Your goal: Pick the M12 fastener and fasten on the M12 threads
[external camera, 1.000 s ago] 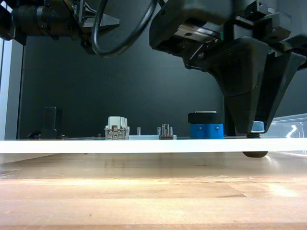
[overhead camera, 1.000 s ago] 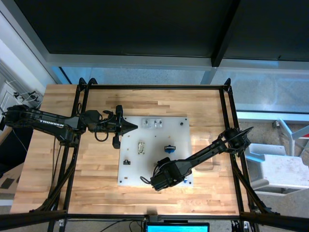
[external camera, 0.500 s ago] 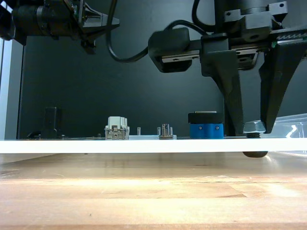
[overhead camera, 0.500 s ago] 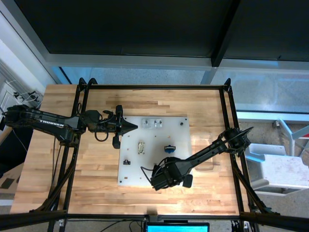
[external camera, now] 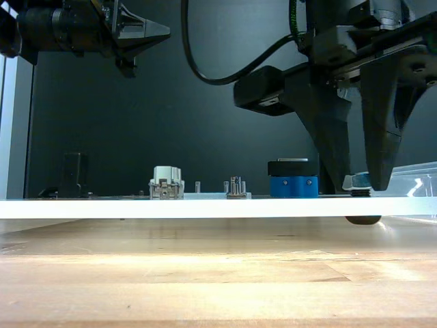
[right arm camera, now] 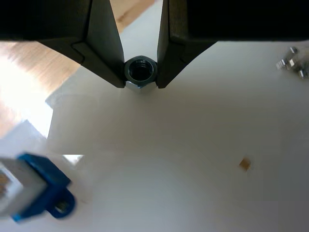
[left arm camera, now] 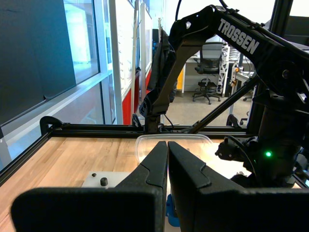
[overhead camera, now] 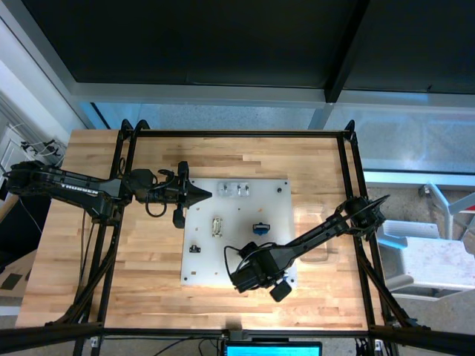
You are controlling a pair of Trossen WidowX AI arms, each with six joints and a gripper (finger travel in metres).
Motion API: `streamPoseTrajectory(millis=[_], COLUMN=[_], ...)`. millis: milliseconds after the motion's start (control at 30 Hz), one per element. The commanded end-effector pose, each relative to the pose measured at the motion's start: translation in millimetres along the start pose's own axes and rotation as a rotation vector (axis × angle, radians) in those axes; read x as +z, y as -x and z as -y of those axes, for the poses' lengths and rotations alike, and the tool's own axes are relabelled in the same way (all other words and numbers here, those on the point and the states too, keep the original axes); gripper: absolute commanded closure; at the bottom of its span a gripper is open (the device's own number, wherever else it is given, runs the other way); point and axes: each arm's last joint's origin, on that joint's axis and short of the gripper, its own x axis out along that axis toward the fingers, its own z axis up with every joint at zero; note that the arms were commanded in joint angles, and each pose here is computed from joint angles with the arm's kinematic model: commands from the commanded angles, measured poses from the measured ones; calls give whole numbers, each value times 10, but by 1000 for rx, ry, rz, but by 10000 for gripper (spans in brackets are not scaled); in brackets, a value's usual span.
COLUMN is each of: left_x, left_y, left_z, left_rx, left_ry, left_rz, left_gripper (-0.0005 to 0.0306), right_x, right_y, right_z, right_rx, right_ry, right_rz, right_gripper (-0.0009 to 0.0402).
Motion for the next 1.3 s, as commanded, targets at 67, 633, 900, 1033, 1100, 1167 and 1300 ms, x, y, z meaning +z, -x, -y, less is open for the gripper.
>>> streamPoseTrajectory(millis=[67,633,900,1033,1100,1167,1300], left_x=[1,1,1,1,1,1,1], left_y=[0,0,0,0,0,0,0], left_z=[0,0,-1,-1,-1,0,0], left_rx=[0,0,0,0,0,0,0], left_ry=[0,0,0,0,0,0,0], left_rz=[0,0,0,0,0,0,0], left_gripper=[300,300,300,300,300,300,300], right_x=[-2,-7,-10,5,6,-4,-7], right_y=[1,1,0,1,0,0,7], right_z=[10,37,35,38,41,43,46], right_rx=[0,-1,-1,-1,-1,-1,0], right_ry=[-81,-124,-124,-124,-123,-124,-121], right_rz=[0,-2,-4,11,12,2,-3], right_gripper=[393,393,393,393,393,393,392])
